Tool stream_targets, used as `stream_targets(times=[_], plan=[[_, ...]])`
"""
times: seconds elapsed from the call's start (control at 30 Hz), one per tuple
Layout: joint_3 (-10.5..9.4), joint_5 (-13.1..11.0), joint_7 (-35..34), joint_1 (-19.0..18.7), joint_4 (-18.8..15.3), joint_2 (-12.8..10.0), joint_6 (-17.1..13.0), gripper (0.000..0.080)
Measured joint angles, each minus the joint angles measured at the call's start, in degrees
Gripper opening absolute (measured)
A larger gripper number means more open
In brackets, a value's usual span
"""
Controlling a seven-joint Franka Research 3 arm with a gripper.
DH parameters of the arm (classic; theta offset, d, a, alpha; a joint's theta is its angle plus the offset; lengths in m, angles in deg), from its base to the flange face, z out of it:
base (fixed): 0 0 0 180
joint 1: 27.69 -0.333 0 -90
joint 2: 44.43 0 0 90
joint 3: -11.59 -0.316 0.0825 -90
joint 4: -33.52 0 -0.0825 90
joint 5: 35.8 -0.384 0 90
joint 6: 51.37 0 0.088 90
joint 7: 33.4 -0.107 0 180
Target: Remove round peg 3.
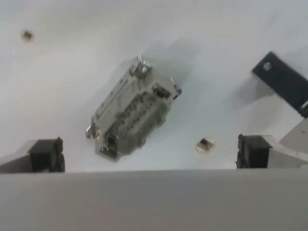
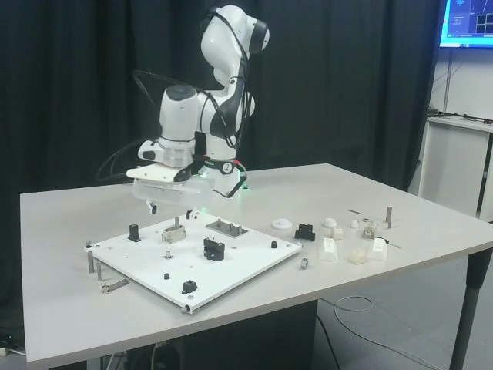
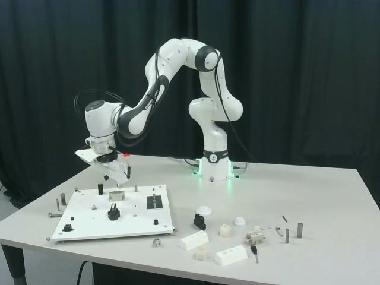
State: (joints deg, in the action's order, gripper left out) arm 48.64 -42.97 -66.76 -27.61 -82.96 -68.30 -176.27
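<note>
The jaws stand wide apart and hold nothing; in the wrist view one black fingertip (image 1: 46,154) shows at each side of the picture, with bare white board (image 1: 72,86) between them. They hang above the board without touching it.

Directly under them lies a grey multi-pin connector housing (image 1: 130,116), fixed to the board with a screw at each end and set at a slant to the line between the fingertips. Just beside it is a small recessed hole (image 1: 205,144), and further off a black strip (image 1: 283,81).

The room views show the housing (image 3: 116,195) near the board's far edge, with the white arm (image 3: 178,53) reaching out over it from its base on the grey bench (image 3: 332,190).

Two short upright grey pegs (image 3: 60,200) stand at the board's outer edge, away from the arm's base and well apart from the jaws. Another upright grey peg (image 3: 299,230) stands off the board on the bench, among loose white blocks (image 3: 193,240). Which of these is round peg 3 cannot be told; none is between the fingertips.
</note>
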Motion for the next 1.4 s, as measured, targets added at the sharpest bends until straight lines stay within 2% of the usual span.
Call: stream_targets(times=[0.37,0.7,0.87,1.03,1.4], plan=[[0.23,0.36,0.10,-0.20,-3.48,1.70,0.01,0.0800],[1.99,0.26,-0.28,-0.16,-6.87,2.62,0.02,0.0800],[2.48,-0.12,2.95,-0.12,-8.54,3.38,-0.36,0.0800],[2.64,-1.34,6.83,-0.07,-10.69,4.56,-2.26,0.0800],[2.72,-2.23,10.43,-0.10,-17.14,8.03,-9.06,0.0800]])
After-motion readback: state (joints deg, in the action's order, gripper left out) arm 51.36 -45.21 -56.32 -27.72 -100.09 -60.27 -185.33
